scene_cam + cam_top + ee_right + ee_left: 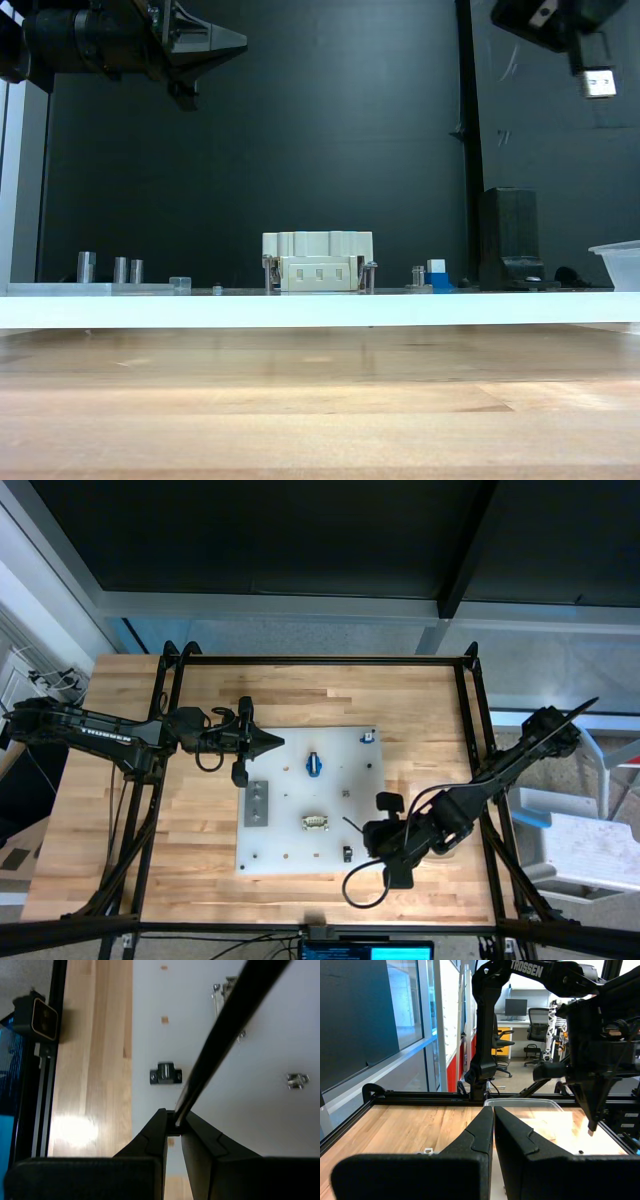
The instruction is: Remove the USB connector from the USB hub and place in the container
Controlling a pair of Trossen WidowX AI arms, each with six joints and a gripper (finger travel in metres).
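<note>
Two pincers [493, 1110] [174, 1122], one USB connector [600, 82], one container [622, 262], one board [290, 835]

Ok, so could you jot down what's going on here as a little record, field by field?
Left claw: shut, empty, hovering above the white board's left side.
Right claw: shut on the USB connector, raised high.
USB connector: unplugged, plug dangling in the air.
Container: clear tray right of the board; connector not yet inside.
</note>
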